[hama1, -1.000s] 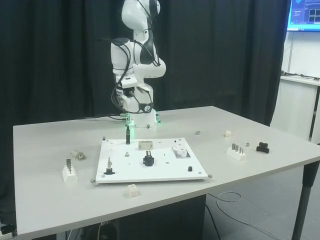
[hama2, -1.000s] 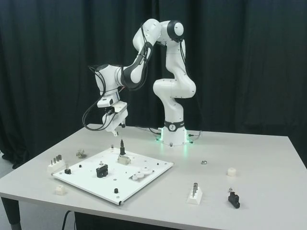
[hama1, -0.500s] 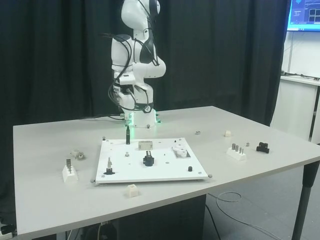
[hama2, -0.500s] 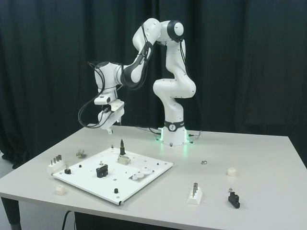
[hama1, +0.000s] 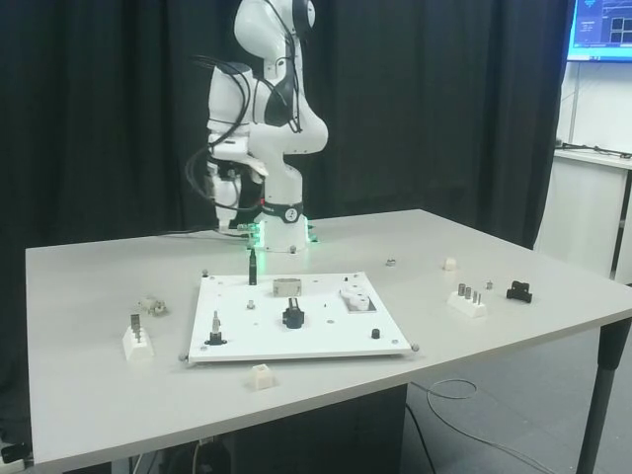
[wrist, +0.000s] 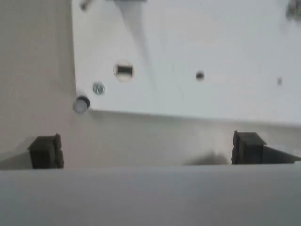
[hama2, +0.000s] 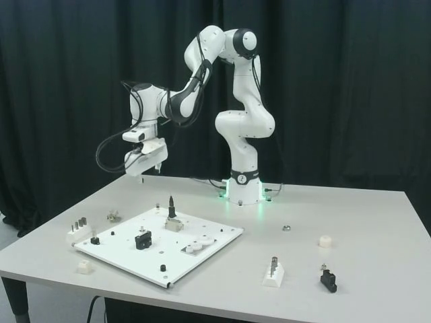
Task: Pick waterproof.
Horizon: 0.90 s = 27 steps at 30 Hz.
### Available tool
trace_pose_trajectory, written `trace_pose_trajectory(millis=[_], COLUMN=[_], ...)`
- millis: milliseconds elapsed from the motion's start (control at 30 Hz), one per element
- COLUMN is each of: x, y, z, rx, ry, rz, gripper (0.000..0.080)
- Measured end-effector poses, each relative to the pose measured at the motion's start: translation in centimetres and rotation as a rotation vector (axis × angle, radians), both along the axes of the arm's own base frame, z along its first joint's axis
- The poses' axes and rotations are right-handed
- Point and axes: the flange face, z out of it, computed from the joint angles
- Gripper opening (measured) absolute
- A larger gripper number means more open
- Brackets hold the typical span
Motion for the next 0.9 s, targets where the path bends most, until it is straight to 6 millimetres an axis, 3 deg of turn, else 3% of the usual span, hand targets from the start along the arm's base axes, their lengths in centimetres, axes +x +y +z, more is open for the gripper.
trace_pose_trajectory(millis=[567,900], x=[-4.0,-5.2], y=[-6.4,-9.5], z=[-1.2,-2.4], rx=[-0.082,-0.109], ry=[-0.098,-0.172], rz=[-0.470,-0.731], gripper=[0.0800,0.0800])
